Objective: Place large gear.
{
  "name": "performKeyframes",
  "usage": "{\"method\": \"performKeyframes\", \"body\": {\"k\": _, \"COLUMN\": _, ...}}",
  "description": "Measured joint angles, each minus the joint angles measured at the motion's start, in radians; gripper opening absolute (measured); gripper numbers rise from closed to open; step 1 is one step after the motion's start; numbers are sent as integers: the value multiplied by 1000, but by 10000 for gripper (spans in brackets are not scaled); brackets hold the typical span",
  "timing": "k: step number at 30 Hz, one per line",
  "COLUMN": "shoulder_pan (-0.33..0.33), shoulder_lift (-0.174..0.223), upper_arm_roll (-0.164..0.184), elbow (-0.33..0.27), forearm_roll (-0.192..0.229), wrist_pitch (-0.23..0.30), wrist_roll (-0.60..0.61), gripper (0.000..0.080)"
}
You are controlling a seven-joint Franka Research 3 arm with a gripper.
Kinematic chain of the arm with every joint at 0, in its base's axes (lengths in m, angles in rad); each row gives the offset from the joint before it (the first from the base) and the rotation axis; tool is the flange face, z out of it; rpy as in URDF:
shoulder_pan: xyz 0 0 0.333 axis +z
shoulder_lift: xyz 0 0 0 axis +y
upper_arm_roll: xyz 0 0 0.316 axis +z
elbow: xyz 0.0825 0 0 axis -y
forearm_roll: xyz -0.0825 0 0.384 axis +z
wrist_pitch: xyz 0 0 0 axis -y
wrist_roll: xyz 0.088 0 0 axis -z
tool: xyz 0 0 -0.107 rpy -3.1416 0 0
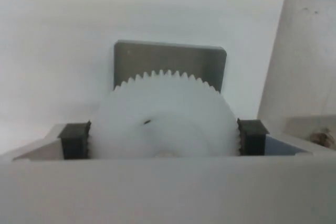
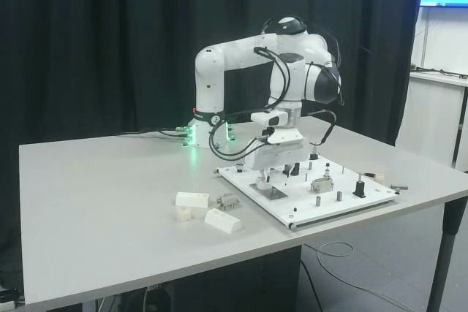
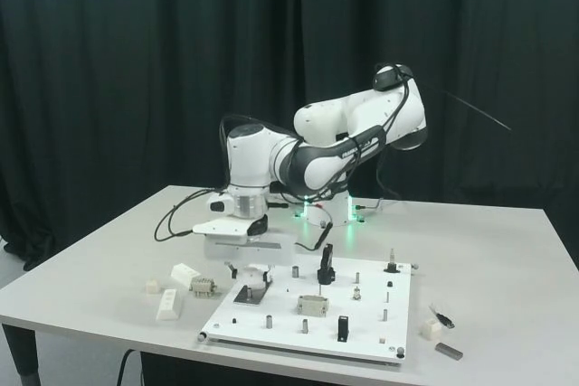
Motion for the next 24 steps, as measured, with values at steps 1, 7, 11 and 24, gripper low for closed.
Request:
{"method": "performKeyframes", "body": {"k": 1, "shoulder_pan": 2, "shoulder_lift": -2, "upper_arm_roll": -4, "elbow": 0, "forearm_roll": -2, "wrist_pitch": -4, "wrist_roll": 2, "gripper": 595}}
{"method": "performKeyframes", "body": {"k": 7, "shoulder_pan": 7, "shoulder_lift": -3, "upper_arm_roll": -19, "elbow": 0, "forearm_roll": -4, "wrist_pitch": -12, "wrist_roll": 5, "gripper": 595}}
{"method": "performKeyframes", "body": {"k": 11, "shoulder_pan": 8, "shoulder_lift": -3, "upper_arm_roll": -21, "elbow": 1, "forearm_roll": -4, "wrist_pitch": -12, "wrist_roll": 6, "gripper": 595}}
{"method": "performKeyframes", "body": {"k": 24, "shoulder_pan": 31, "shoulder_lift": -7, "upper_arm_roll": -21, "elbow": 21, "forearm_roll": 4, "wrist_pitch": -61, "wrist_roll": 51, "gripper": 595}}
